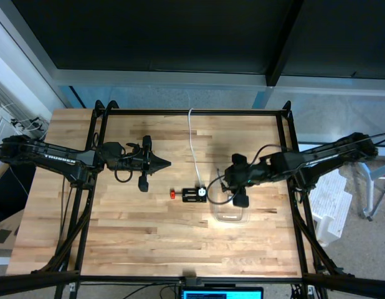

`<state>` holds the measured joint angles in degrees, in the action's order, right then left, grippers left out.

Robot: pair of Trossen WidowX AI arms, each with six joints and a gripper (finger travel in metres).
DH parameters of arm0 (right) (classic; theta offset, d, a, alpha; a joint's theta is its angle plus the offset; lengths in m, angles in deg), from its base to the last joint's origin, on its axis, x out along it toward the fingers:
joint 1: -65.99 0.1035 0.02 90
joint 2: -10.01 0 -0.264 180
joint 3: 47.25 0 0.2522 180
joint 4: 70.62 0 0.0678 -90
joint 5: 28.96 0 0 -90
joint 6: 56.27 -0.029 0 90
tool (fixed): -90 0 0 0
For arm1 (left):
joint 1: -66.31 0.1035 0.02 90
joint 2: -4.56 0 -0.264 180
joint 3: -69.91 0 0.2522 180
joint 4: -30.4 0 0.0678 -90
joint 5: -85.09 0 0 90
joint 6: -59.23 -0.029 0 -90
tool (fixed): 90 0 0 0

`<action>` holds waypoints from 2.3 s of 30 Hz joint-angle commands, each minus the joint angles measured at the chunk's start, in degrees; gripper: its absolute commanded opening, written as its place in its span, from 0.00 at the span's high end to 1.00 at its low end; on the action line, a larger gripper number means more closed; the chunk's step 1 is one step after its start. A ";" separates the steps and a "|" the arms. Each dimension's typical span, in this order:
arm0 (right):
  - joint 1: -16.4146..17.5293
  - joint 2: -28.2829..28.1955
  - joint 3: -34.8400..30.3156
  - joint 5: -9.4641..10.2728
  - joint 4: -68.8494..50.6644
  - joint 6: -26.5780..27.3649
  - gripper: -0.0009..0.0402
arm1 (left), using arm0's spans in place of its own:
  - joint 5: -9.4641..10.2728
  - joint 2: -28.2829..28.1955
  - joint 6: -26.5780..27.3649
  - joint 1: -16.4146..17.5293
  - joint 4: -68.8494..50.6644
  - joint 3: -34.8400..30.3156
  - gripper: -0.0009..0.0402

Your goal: Remove the power plug from the receptacle and place in the container

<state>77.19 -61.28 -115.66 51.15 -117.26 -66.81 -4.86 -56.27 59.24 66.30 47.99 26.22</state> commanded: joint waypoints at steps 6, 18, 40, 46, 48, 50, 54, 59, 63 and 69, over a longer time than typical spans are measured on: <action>-3.76 6.05 4.50 0.74 14.58 3.23 0.90 | -0.02 -0.02 0.00 0.00 0.02 -0.02 0.98; -9.86 11.52 14.32 8.48 37.31 6.16 0.98 | -0.02 -0.02 0.00 0.02 0.00 -0.02 0.98; -14.27 14.32 24.96 12.44 60.30 7.89 0.98 | 0.00 -0.02 0.00 0.02 0.00 -0.02 0.98; -14.05 14.32 24.98 11.87 60.63 8.07 0.98 | -0.02 -0.02 0.00 0.02 -0.02 -0.02 0.98; -14.03 14.32 25.05 11.06 60.67 8.11 0.98 | 0.00 -0.02 0.00 0.00 0.00 -0.02 0.98; -13.99 14.32 25.20 11.08 60.70 8.11 0.98 | -0.02 -0.02 0.00 0.02 0.00 -0.02 0.98; -13.88 14.32 25.59 11.50 60.74 7.85 0.98 | -0.02 -0.02 0.00 0.00 0.00 -0.02 0.98; -13.35 14.29 25.73 11.43 60.74 7.80 0.98 | -0.02 -0.02 0.00 0.02 0.00 -0.02 0.98; -13.29 14.29 25.73 11.45 60.72 7.89 0.98 | -0.02 -0.02 0.00 0.02 0.00 -0.02 0.98; -13.20 14.29 25.59 11.45 60.59 7.85 0.98 | -0.02 -0.02 0.00 0.02 0.00 -0.02 0.98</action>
<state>63.95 -46.94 -89.92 62.58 -56.61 -58.92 -4.86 -56.27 59.26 66.30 47.97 26.22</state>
